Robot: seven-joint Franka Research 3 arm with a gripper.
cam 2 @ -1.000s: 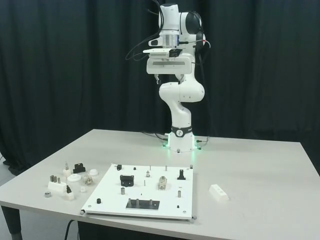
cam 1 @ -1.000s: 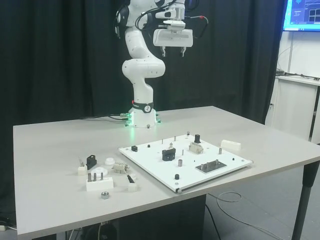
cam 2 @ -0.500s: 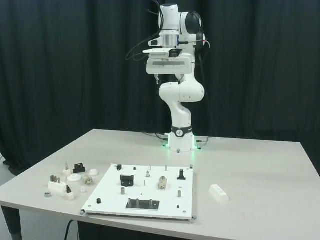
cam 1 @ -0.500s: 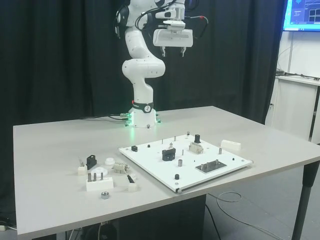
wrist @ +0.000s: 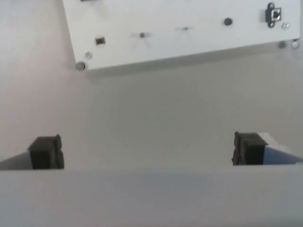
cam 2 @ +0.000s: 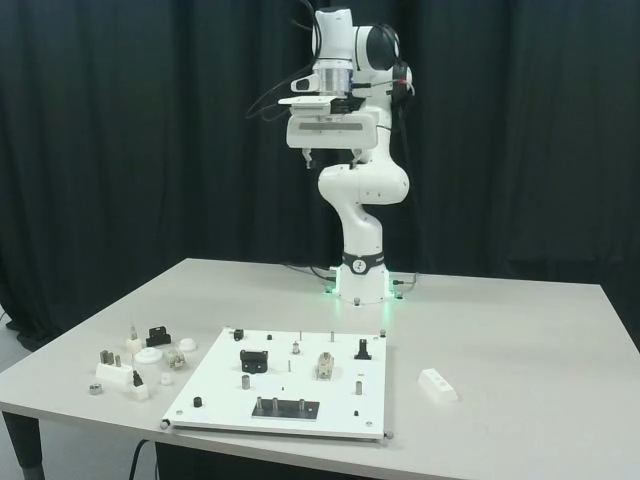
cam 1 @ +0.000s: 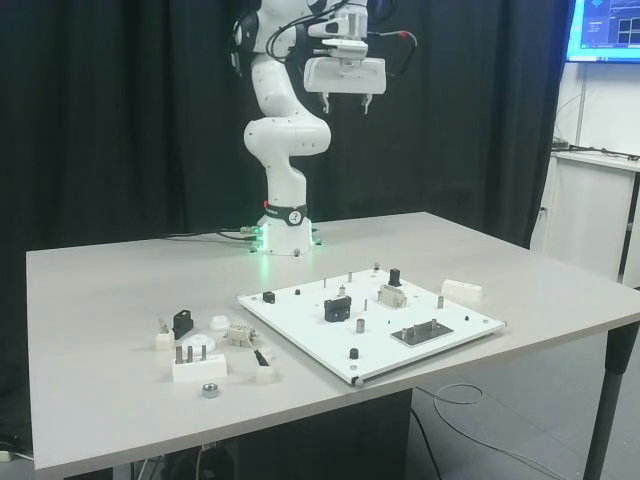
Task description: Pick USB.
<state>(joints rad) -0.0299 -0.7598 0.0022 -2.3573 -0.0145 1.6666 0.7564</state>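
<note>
Black on a white base, what looks like the USB (cam 1: 261,364) sits far below the pincer (cam 1: 345,106) and off to one side, among loose parts on the grey worktop (cam 1: 100,300), just beside the white board (cam 1: 300,318). The pincer hangs high above the arm's base, fingers (wrist: 46,152) spread wide, gripping nothing. Straight beneath it: the board's edge and bare worktop.

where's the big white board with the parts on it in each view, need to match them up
Wrist view: the flat white square board fills the upper part of the picture; only one edge strip shows.
First room view: it lies on the grey table, right of centre.
Second room view: at the table's near edge, centre.
Shared landmark: the board's corner screw.
</note>
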